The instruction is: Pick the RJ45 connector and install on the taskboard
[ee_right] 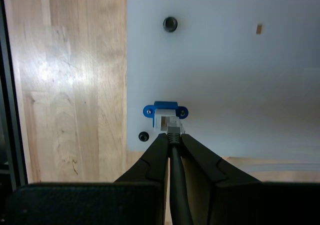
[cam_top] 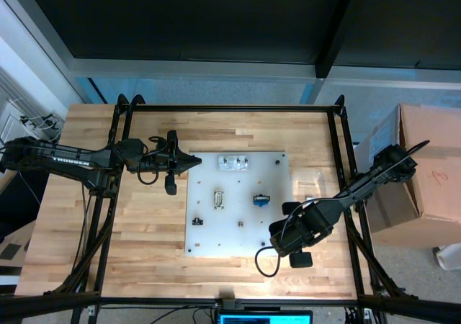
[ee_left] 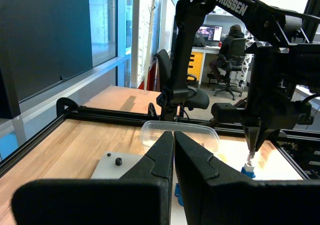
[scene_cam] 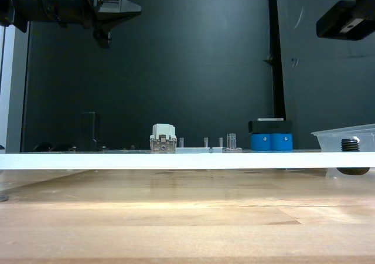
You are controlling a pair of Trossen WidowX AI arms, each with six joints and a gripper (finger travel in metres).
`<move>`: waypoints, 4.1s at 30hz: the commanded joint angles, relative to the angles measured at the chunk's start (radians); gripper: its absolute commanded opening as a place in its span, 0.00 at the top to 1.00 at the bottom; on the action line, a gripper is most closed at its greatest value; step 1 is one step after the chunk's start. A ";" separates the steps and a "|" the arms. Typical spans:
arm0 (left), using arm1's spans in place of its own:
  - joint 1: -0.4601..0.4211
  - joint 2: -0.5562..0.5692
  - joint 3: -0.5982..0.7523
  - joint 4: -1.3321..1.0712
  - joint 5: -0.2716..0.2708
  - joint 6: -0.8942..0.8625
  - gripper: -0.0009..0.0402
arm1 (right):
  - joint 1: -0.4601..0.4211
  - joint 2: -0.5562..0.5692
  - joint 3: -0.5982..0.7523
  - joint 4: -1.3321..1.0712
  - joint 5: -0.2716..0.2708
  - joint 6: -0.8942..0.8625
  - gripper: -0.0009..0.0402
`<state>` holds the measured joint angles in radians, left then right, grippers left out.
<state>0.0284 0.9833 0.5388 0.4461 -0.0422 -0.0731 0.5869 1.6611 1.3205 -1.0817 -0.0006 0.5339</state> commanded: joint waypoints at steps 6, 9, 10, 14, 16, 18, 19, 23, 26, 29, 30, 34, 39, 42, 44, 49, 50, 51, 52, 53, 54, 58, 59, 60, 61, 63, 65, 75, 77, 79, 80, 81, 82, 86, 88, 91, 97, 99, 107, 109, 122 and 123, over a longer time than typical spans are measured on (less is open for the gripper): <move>0.000 0.000 0.000 0.000 0.000 0.000 0.98 | 0.000 -0.006 -0.016 0.019 -0.018 0.000 0.98; 0.000 0.000 0.000 0.000 0.000 0.000 0.98 | 0.000 -0.006 -0.022 0.026 -0.019 0.000 0.98; 0.000 0.000 0.000 0.000 0.000 0.000 0.98 | 0.000 -0.006 -0.024 0.030 -0.019 0.000 0.98; 0.000 0.000 0.000 0.000 0.000 0.000 0.98 | 0.000 -0.006 -0.032 0.045 -0.019 -0.004 0.98; 0.000 0.000 0.000 0.000 0.000 0.000 0.98 | 0.000 -0.006 -0.035 0.049 -0.021 -0.003 0.98; 0.000 0.000 0.000 0.000 0.000 0.000 0.98 | 0.000 -0.006 -0.036 0.048 -0.022 -0.003 0.98; 0.000 0.000 0.000 0.000 0.000 0.000 0.98 | 0.000 -0.006 -0.036 0.048 -0.022 -0.003 0.98; 0.000 0.000 0.000 0.000 0.000 0.000 0.98 | 0.000 -0.006 -0.036 0.047 -0.024 -0.003 0.98; 0.000 0.000 0.000 0.000 0.000 0.000 0.98 | 0.000 -0.006 -0.036 0.047 -0.024 -0.003 0.98; 0.000 0.000 0.000 0.000 0.000 0.000 0.98 | 0.001 -0.006 -0.036 0.047 -0.027 -0.003 0.98; 0.000 0.000 0.000 0.000 0.000 0.000 0.98 | 0.001 -0.006 -0.036 0.047 -0.027 -0.003 0.98; 0.000 0.000 0.000 0.000 0.000 0.000 0.98 | 0.002 -0.006 -0.036 0.047 -0.027 -0.003 0.98; 0.000 0.000 0.000 0.000 0.000 0.000 0.98 | 0.003 -0.004 -0.037 0.047 -0.027 -0.003 0.98; 0.000 0.000 0.000 0.000 0.000 0.000 0.98 | 0.003 -0.005 -0.037 0.047 -0.027 -0.004 0.98; 0.000 0.000 0.000 0.000 0.000 0.000 0.98 | 0.003 -0.005 -0.037 0.047 -0.027 -0.008 0.98; 0.000 0.000 0.000 0.000 0.000 0.000 0.98 | 0.003 -0.005 -0.037 0.047 -0.026 -0.011 0.98; 0.000 0.000 0.000 0.000 0.000 0.000 0.98 | 0.003 -0.005 -0.038 0.047 -0.026 -0.011 0.98; 0.000 0.000 0.000 0.000 0.000 0.000 0.98 | 0.003 -0.005 -0.038 0.047 -0.026 -0.011 0.98; 0.000 0.000 0.000 0.000 0.000 0.000 0.98 | 0.004 -0.005 -0.039 0.047 -0.026 -0.011 0.98; 0.000 0.000 0.000 0.000 0.000 0.000 0.98 | 0.004 -0.005 -0.040 0.048 -0.026 -0.011 0.98; 0.000 0.000 0.000 0.000 0.000 0.000 0.98 | 0.004 -0.005 -0.043 0.050 -0.026 -0.011 0.98; 0.000 0.000 0.000 0.000 0.000 0.000 0.98 | 0.005 -0.004 -0.050 0.059 -0.027 -0.011 0.98; 0.000 0.000 0.000 0.000 0.000 0.000 0.98 | 0.005 -0.004 -0.051 0.060 -0.026 -0.011 0.98; 0.000 0.000 0.000 0.000 0.000 0.000 0.98 | 0.006 -0.004 -0.051 0.060 -0.026 -0.011 0.98; 0.000 0.000 0.000 0.000 0.000 0.000 0.98 | 0.006 -0.004 -0.053 0.062 -0.026 -0.013 0.98; 0.000 0.000 0.000 0.000 0.000 0.000 0.98 | 0.007 -0.004 -0.058 0.066 -0.026 -0.017 0.98; 0.000 0.000 0.000 0.000 0.000 0.000 0.98 | 0.007 -0.004 -0.066 0.078 -0.026 -0.017 0.98; 0.000 0.000 0.000 0.000 0.000 0.000 0.98 | 0.007 -0.004 -0.122 0.131 -0.027 -0.017 0.98; 0.000 0.000 0.000 0.000 0.000 0.000 0.98 | 0.007 -0.004 -0.126 0.132 -0.027 -0.017 0.98; 0.000 0.000 0.000 0.000 0.000 0.000 0.98 | 0.008 -0.004 -0.127 0.133 -0.027 -0.017 0.98; 0.000 0.000 0.000 0.000 0.000 0.000 0.98 | 0.008 -0.005 -0.127 0.133 -0.027 -0.017 0.98; 0.000 0.000 0.000 0.000 0.000 0.000 0.98 | 0.008 -0.005 -0.126 0.134 -0.027 -0.017 0.98; 0.000 0.000 0.000 0.000 0.000 0.000 0.98 | 0.008 -0.005 -0.125 0.134 -0.027 -0.017 0.98; 0.000 0.000 0.000 0.000 0.000 0.000 0.98 | 0.008 -0.006 -0.125 0.134 -0.027 -0.017 0.98; 0.000 0.000 0.000 0.000 0.000 0.000 0.98 | 0.008 -0.006 -0.125 0.135 -0.027 -0.017 0.98; 0.000 0.000 0.000 0.000 0.000 0.000 0.98 | 0.008 -0.007 -0.125 0.137 -0.027 -0.017 0.98; 0.000 0.000 0.000 0.000 0.000 0.000 0.98 | 0.009 -0.016 -0.125 0.140 -0.027 -0.017 0.98; 0.000 0.000 0.000 0.000 0.000 0.000 0.98 | 0.009 -0.018 -0.125 0.142 -0.026 -0.018 0.98; 0.000 0.000 0.000 0.000 0.000 0.000 0.98 | 0.009 -0.018 -0.125 0.150 -0.026 -0.017 0.82; 0.000 0.000 0.000 0.000 0.000 0.000 0.98 | 0.009 -0.018 -0.125 0.151 -0.026 -0.014 0.78; 0.000 0.000 0.000 0.000 0.000 0.000 0.98 | 0.011 -0.089 -0.126 0.130 -0.018 -0.014 0.66; 0.000 0.000 0.000 0.000 0.000 0.000 0.98 | 0.012 -0.100 -0.126 0.122 -0.018 -0.014 0.65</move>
<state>0.0284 0.9833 0.5385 0.4469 -0.0422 -0.0731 0.5980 1.5768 1.1912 -0.9520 -0.0193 0.5186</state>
